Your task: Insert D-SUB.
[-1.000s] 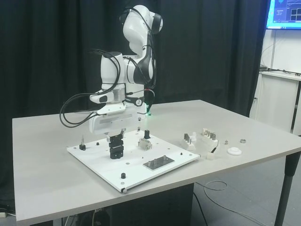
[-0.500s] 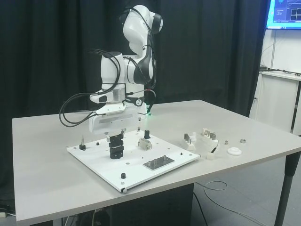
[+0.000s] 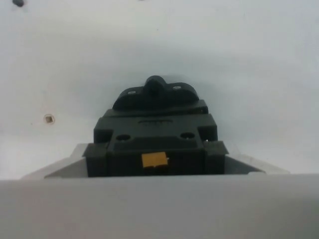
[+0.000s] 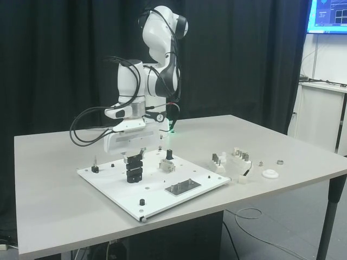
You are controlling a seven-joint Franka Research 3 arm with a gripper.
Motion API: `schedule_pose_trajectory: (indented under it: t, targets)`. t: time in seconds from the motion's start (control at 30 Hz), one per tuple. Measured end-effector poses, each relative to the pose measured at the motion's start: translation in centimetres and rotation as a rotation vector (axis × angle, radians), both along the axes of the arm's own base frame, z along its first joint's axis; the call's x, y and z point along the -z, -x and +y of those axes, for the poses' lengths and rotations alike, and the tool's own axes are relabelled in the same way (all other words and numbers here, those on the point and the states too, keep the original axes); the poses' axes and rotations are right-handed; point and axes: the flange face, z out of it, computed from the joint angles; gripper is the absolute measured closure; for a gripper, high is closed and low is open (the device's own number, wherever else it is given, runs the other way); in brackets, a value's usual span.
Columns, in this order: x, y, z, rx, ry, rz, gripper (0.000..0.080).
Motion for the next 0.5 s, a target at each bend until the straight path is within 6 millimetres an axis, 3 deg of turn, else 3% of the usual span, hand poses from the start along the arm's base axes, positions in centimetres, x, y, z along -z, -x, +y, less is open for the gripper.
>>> schedule_pose_trajectory:
  t: [0.5]
  targets:
    - [0.09, -0.07, 0.10, -0.045, 0.009, 0.007, 0.0417]
